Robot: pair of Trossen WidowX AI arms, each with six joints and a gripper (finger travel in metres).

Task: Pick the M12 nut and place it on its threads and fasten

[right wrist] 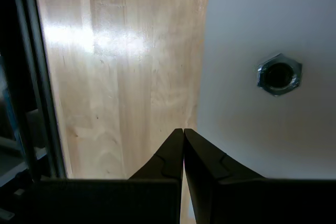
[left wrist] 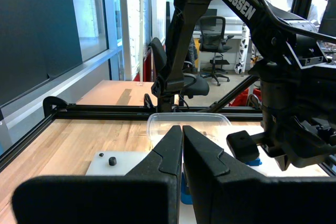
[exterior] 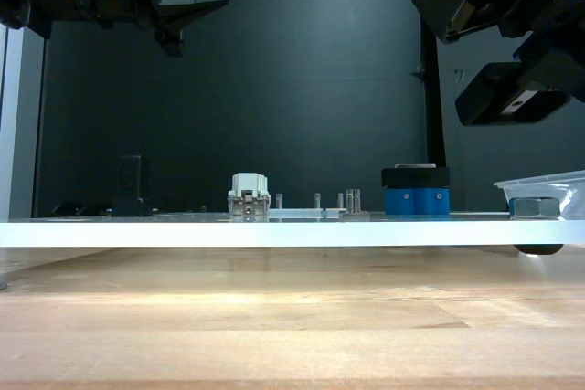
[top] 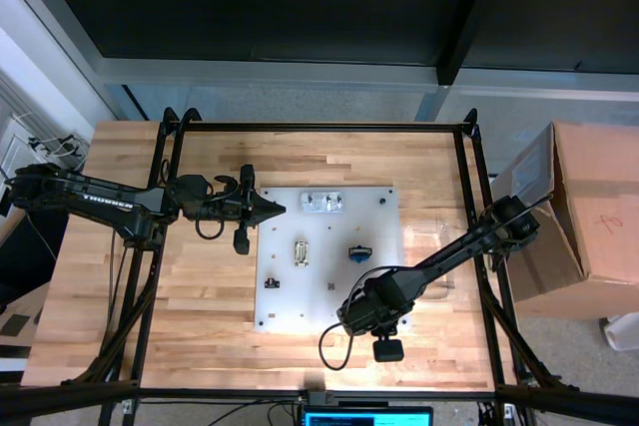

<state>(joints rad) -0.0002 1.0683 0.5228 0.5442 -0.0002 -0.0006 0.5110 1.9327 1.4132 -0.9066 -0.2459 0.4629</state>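
The right claw (right wrist: 183, 132) is seen clenched on nothing, its two fingers pressed together, hung above the near right edge of the white board (right wrist: 247, 19) where it meets the table (right wrist: 126, 66). One M12 nut (right wrist: 279, 74) is seen close by, free of both claws. It is seated flat on its stud, with no ribs shown beneath it. One clear tray (exterior: 548, 185) stands behind it. The left claw (left wrist: 182, 129) is likewise clenched empty, held high over the board's far left edge.
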